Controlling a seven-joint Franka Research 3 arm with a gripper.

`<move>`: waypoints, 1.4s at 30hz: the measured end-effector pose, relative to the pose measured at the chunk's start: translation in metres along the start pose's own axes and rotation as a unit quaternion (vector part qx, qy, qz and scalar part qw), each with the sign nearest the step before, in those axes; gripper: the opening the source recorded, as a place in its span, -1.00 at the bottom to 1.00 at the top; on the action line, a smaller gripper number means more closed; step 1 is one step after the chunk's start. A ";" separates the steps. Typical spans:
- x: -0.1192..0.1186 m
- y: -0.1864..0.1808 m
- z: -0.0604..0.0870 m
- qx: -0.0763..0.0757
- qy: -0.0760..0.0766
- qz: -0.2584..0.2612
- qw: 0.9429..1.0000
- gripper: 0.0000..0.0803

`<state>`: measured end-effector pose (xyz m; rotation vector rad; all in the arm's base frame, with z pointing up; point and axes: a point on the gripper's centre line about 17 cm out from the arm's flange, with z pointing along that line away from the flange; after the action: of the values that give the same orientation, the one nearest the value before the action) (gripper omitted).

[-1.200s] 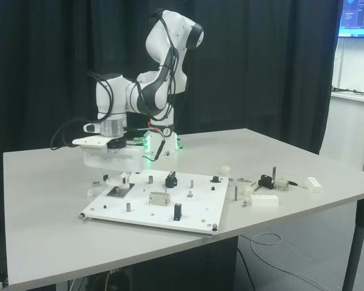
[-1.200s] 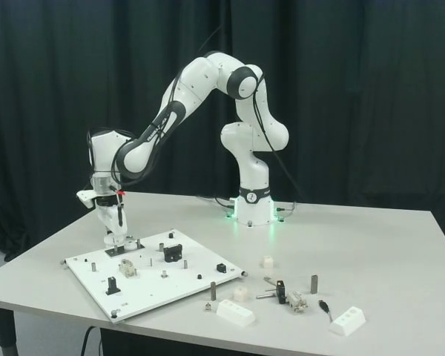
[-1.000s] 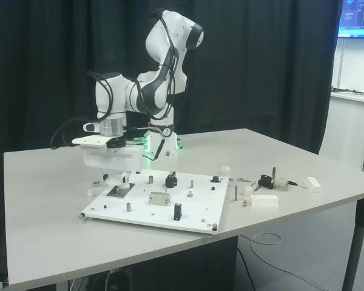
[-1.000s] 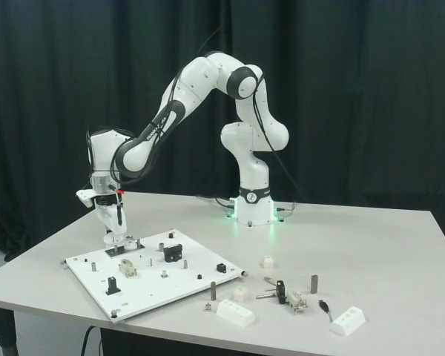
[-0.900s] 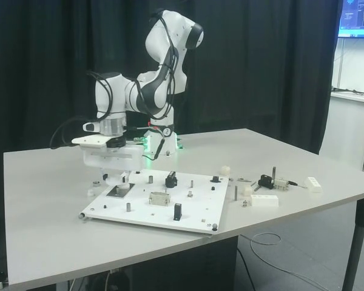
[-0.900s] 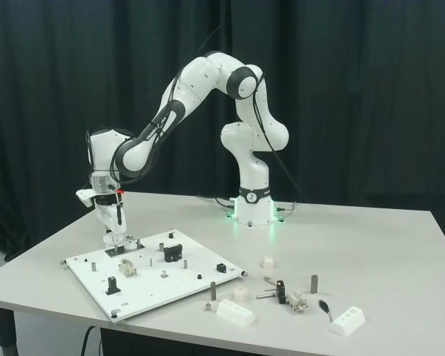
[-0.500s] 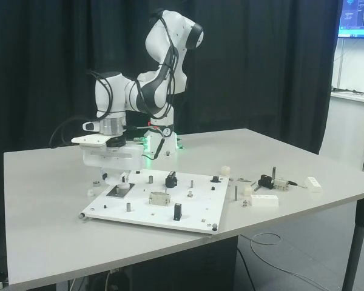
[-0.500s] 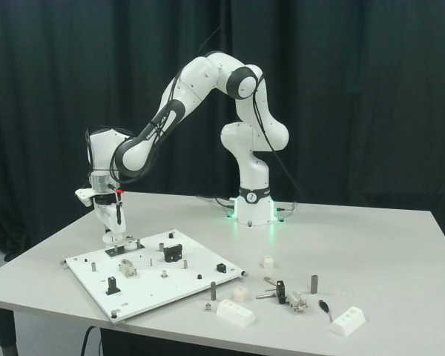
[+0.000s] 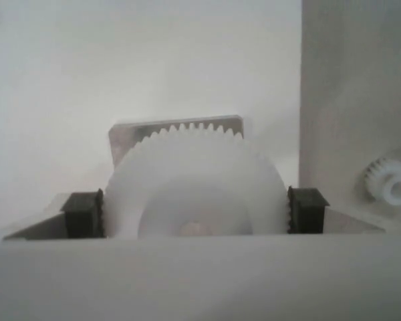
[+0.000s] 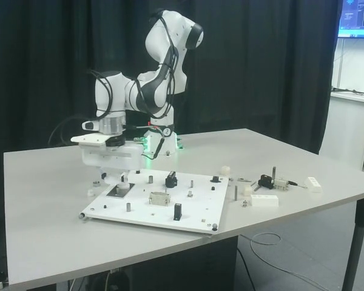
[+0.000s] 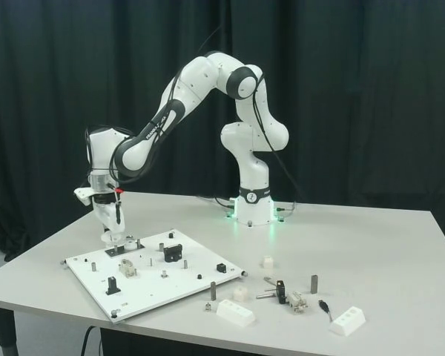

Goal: Place large gear.

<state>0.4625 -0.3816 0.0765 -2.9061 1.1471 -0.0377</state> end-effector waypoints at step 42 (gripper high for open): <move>0.051 0.115 0.047 -0.018 0.025 -0.005 1.000 0.48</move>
<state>0.4231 -0.5001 0.0276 -2.9587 1.1524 -0.0897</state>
